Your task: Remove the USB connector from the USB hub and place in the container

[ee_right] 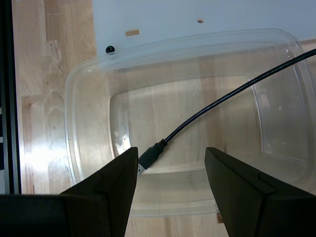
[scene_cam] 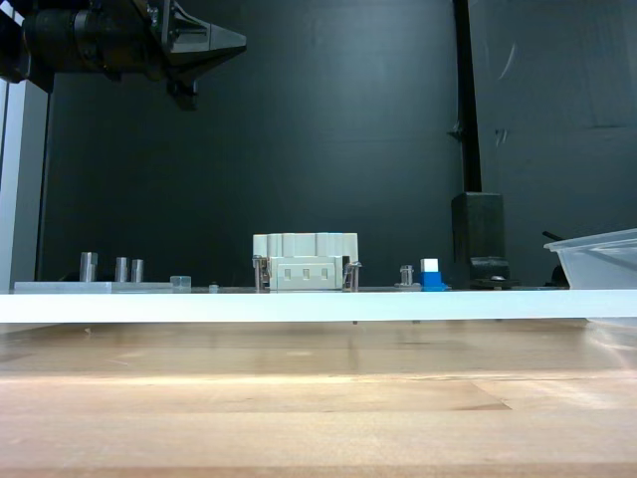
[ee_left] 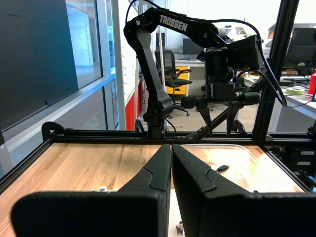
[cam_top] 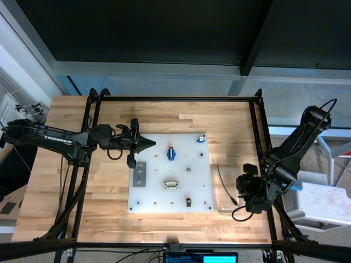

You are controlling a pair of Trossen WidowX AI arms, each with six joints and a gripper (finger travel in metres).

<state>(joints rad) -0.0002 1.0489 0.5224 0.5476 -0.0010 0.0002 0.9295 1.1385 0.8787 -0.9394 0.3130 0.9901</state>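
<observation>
Fingers (ee_right: pixel 111 185) of right gripper (ee_right: pixel 170 163) wide above container (ee_right: pixel 79 123), USB connector (ee_right: pixel 150 157) plug-end inside its rim. Left gripper (cam_top: pixel 149 143), pinched together, hangs above left edge of board (cam_top: pixel 159 197).

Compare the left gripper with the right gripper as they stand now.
The left gripper has its fingers shut together; the right gripper has its fingers open. The left gripper points level across the table, high up near the white board; the right gripper points down into the container. Only the right gripper has the USB connector below it, lying in the container. Both are black and hold nothing.
</observation>
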